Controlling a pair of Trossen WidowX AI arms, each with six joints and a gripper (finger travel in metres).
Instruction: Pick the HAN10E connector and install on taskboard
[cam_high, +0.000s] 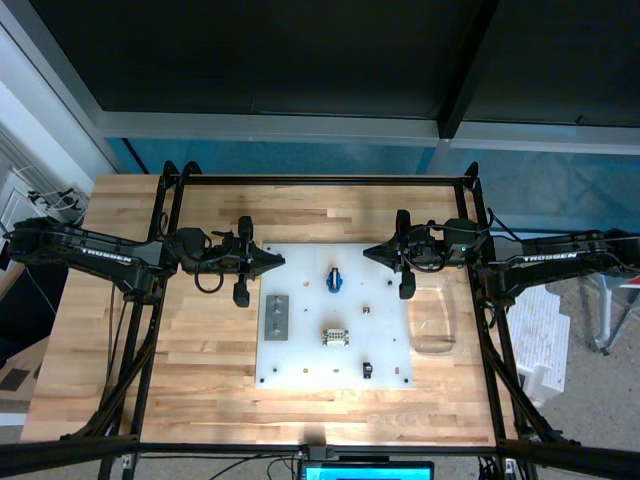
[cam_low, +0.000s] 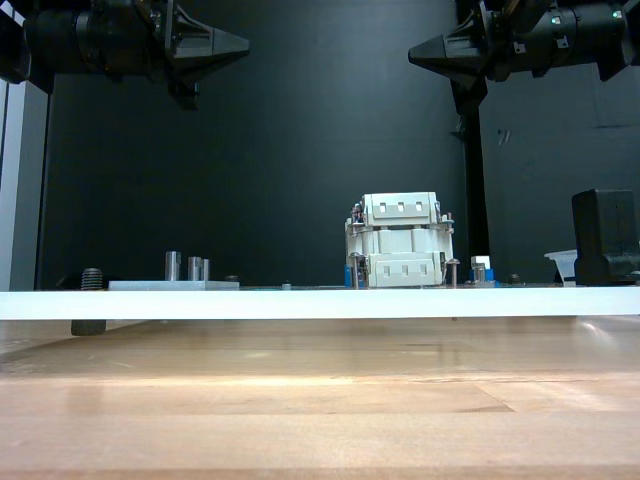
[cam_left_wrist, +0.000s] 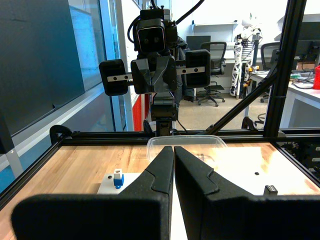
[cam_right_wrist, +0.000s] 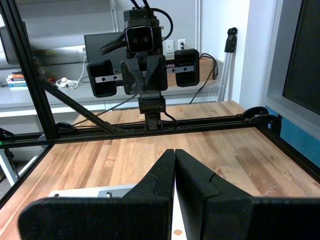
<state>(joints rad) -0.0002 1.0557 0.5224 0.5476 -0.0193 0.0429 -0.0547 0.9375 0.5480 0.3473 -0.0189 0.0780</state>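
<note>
Pale wooden table top (cam_high: 200, 390) inside a black metal frame (cam_high: 320, 180). Beyond the far edge, a teal surface (cam_high: 300, 157) and dark glazing (cam_high: 280, 50). Black backdrop (cam_low: 300, 150) at table height. Past the table's right edge, glass partition (cam_left_wrist: 85, 55), office chairs (cam_left_wrist: 218, 55), desks (cam_left_wrist: 300, 90), bright light. Past the left edge, monitor (cam_right_wrist: 102, 45), grey shelf (cam_right_wrist: 60, 97), stacked books (cam_right_wrist: 17, 80), possibly a tripod (cam_right_wrist: 230, 50) against the white wall (cam_right_wrist: 215, 30).
</note>
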